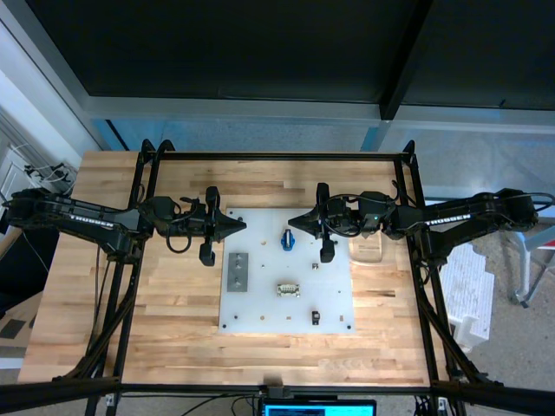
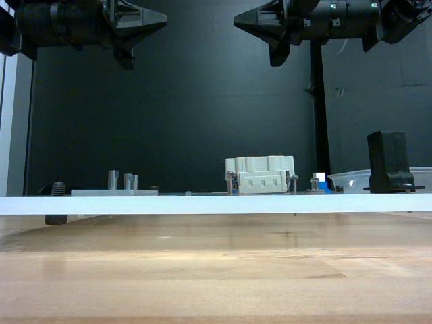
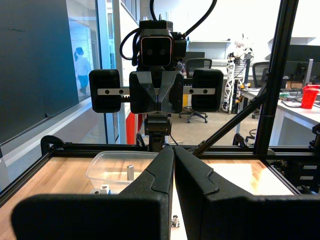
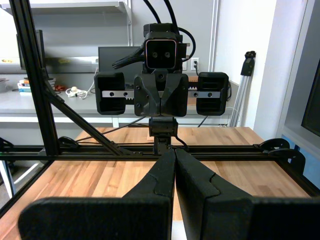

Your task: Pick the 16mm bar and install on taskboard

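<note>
We've got both arms stretched out level, nose to nose: left gripper (image 1: 239, 224) and right gripper (image 1: 292, 223) pinched closed, holding nothing, taskboard (image 1: 260, 303) down below them.

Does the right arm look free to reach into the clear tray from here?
Probably yes: the clear tray lies open-topped beside the taskboard, directly under that arm, nothing covering it. The right gripper, shut, hangs high over the board facing the left gripper, also shut; it likely must retract first.
</note>
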`<state>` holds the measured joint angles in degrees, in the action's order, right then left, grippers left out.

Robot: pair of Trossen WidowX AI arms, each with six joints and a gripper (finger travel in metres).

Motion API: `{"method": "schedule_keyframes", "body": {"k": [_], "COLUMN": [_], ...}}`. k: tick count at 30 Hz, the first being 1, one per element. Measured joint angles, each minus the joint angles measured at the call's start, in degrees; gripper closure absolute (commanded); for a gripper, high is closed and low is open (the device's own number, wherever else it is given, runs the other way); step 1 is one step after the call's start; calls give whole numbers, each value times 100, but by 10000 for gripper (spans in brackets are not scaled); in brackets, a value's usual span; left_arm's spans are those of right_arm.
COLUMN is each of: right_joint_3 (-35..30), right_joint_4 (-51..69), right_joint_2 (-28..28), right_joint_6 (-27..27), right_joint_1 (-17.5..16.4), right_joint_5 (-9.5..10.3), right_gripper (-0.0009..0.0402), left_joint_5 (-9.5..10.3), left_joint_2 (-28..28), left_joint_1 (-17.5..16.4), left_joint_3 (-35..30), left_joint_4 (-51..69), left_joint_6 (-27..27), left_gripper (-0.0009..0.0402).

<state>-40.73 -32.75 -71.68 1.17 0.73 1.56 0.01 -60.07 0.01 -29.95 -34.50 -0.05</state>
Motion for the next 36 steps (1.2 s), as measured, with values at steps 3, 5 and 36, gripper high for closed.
{"method": "schedule_keyframes", "body": {"k": [3,5,36], "right_joint_3": [-2,-46,-3010], "right_joint_4": [44,365,8507], "right_joint_2": [28,96,208], "right_joint_6": [0,-13,-2094], "right_joint_1": [0,2,79], "right_joint_5": [4,4,155], "right_gripper": [393,393,393], "left_joint_5": [0,0,0], "left_joint_2": [0,-2,0], "left_joint_1": [0,0,0], "left_joint_3": [2,0,2], "left_joint_4": [0,-2,2], "left_joint_6": [0,-2,0], "left_gripper": [393,393,393]}}
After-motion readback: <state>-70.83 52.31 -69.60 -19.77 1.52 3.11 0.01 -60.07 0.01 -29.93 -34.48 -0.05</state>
